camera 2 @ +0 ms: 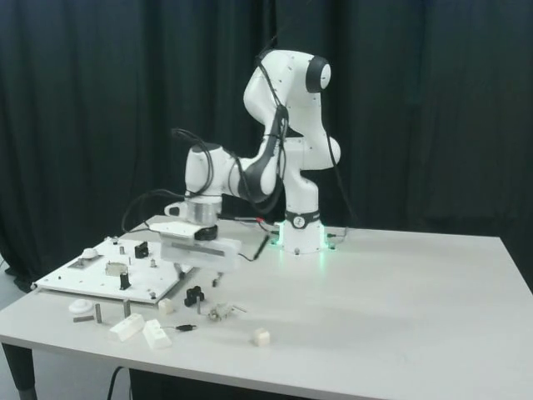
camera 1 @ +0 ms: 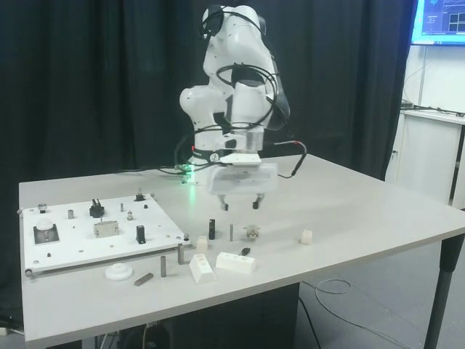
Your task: Remove BNC.
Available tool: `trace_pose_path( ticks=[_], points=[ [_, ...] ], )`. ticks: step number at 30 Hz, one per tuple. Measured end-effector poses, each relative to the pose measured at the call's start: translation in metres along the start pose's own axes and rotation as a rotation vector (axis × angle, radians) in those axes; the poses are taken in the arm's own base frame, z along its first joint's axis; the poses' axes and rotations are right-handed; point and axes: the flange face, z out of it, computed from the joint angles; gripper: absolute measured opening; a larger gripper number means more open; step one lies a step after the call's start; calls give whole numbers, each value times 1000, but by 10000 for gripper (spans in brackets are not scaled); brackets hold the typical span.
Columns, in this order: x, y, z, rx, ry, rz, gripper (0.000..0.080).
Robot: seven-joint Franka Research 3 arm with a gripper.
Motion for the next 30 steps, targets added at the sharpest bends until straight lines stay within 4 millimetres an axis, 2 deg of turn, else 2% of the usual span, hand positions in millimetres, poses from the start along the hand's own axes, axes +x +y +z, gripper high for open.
trace_pose_path(
  ticks=[5, 10, 23, 30],
  points=[
    [24, 26, -12, -18, 12, -10, 800],
    [47, 61, -26, -49, 16, -6, 800],
    [96, 168, -62, -98, 18, 59, 800],
    [110, 225, -70, -117, 17, 121, 800]
  ],
)
